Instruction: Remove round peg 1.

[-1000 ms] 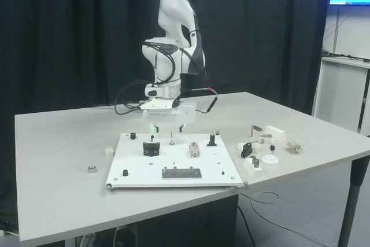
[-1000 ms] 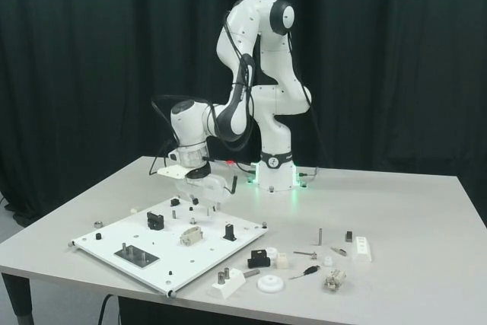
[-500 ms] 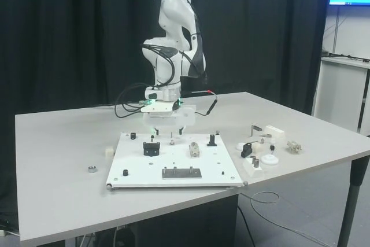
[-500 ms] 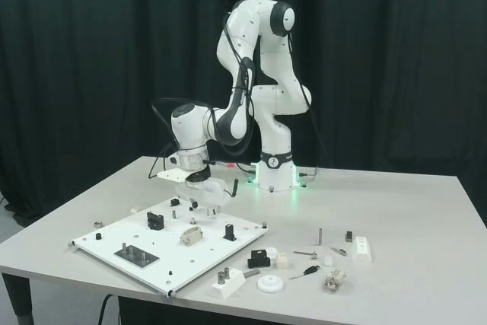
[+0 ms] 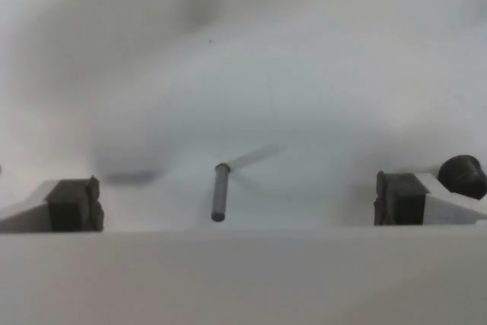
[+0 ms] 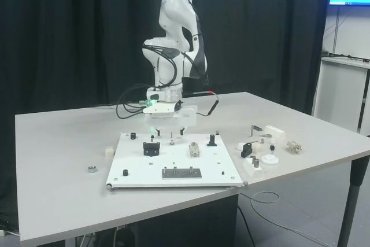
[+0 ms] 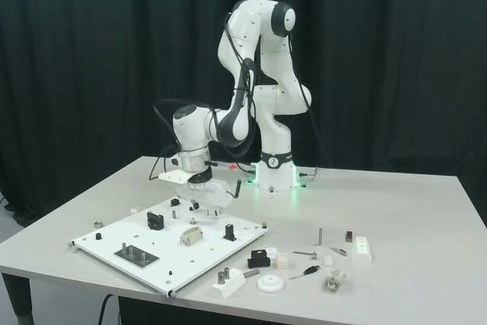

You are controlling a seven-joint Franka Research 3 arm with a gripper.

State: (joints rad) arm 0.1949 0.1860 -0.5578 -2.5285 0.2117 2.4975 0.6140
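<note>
Round peg 1 (image 5: 221,192) is a thin grey pin standing upright on the white board (image 5: 319,89). In the wrist view it sits between the two black fingertips (image 5: 74,205), apart from both. My gripper (image 5: 237,202) is open, with its jaws wide on either side of the pin. In the first room view the gripper (image 6: 168,131) hangs low over the far part of the board (image 6: 139,169), just above the peg (image 6: 171,140). The second room view also has the gripper (image 7: 201,203) low over the board.
On the board stand a black block (image 6: 151,148), a metal connector (image 6: 194,150), a black bracket (image 6: 212,139) and a grey plate with pins (image 6: 181,172). Several loose parts (image 6: 263,146) lie to the board's right. A nut (image 6: 91,169) and a white block (image 6: 108,152) lie at its left.
The gripper has come down a little toward the board over the peg. Nothing on the board has moved.
</note>
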